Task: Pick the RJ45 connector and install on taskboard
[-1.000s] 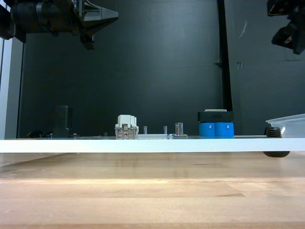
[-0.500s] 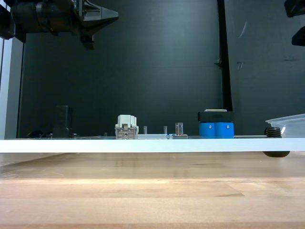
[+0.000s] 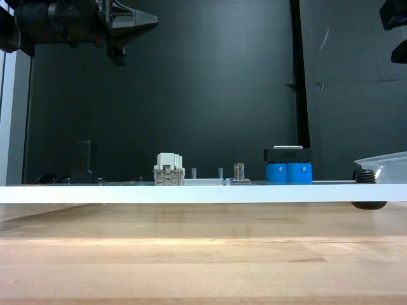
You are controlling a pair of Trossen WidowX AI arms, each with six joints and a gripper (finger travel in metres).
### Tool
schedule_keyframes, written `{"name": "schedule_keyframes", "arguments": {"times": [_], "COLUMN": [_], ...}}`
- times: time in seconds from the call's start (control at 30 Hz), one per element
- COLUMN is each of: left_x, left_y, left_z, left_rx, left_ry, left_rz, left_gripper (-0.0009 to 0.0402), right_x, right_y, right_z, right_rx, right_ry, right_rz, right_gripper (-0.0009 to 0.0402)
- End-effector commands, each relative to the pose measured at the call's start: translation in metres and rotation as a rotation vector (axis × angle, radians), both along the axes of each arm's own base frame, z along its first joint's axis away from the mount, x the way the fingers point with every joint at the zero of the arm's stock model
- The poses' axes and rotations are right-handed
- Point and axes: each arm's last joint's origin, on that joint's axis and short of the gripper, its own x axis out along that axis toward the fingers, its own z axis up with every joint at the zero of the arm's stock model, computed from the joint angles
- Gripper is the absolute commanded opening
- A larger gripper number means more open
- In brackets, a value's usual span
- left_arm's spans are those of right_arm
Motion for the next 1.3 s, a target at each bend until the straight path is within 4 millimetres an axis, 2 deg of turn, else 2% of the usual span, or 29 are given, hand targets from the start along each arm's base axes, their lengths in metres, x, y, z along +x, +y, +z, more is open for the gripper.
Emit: {"name": "schedule_keyframes", "arguments": {"times": [0.03,0.27,0.5,0.7,1.3], "left_x": [0.000,0.000,0.000,0.000,0.000], "left_y": [0.000,0.000,0.000,0.000,0.000], "left_z": [0.000,0.000,0.000,0.000,0.000], "left_rx": [0.000,0.000,0.000,0.000,0.000], "left_ry": [0.000,0.000,0.000,0.000,0.000], "left_rz": [0.000,0.000,0.000,0.000,0.000], "left_gripper": [0.0000,0.0000,0.0000,0.0000,0.0000], "right_x": [0.004,0.007,0.010,0.013,0.022], "right_y": [0.004,0.008,0.015,0.023,0.031], "right_z": [-0.002,-0.008,-0.028,-0.042,-0.082], "right_rx": [-0.005,-0.007,-0.006,-0.002,-0.011], "right_ry": [-0.008,0.003,0.009,0.004,-0.024], "right_rz": [0.015,0.003,-0.028,-0.008,-0.015], "right_gripper": [0.0150,0.0188,0.0213,0.0220,0.0220]}}
